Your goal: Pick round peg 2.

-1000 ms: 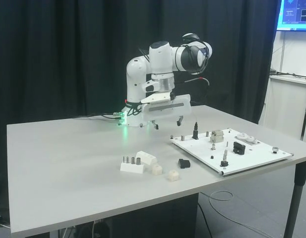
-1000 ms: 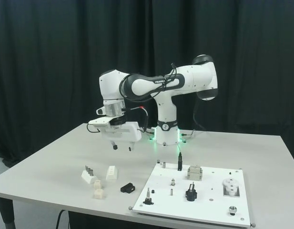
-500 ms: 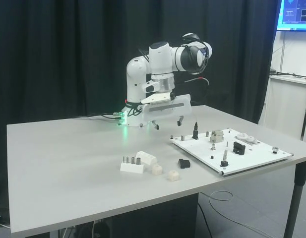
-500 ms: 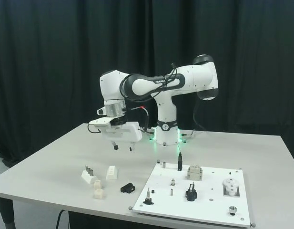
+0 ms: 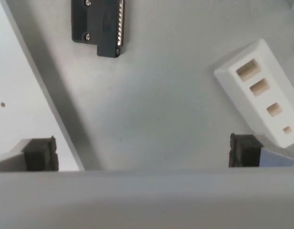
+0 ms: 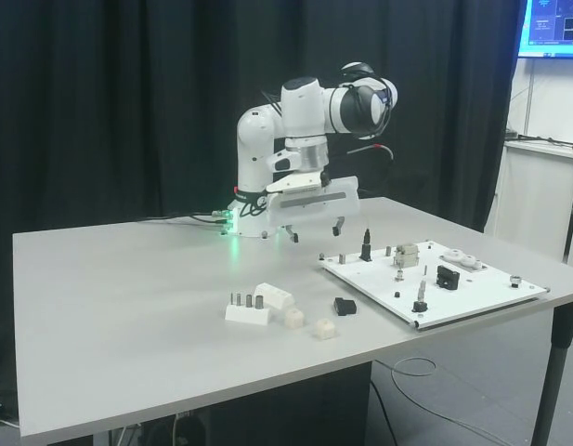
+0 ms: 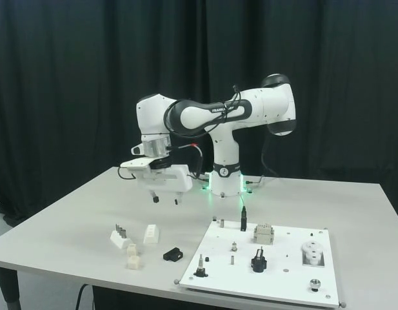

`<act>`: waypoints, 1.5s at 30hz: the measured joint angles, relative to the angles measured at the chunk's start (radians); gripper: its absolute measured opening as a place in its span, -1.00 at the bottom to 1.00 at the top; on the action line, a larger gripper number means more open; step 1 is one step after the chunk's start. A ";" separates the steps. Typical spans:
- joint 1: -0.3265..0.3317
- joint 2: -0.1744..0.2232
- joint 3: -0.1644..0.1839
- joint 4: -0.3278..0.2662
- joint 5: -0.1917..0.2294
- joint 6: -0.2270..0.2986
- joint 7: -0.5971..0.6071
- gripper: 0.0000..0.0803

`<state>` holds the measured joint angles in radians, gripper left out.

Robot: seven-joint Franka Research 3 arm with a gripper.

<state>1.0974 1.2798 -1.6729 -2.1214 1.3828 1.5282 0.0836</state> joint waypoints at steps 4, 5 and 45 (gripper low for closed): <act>0.000 0.000 0.000 0.002 0.000 0.013 -0.033 0.99; 0.000 0.000 0.000 0.003 0.000 0.014 -0.045 0.99; -0.187 0.007 -0.021 0.163 -0.066 0.019 -0.494 0.99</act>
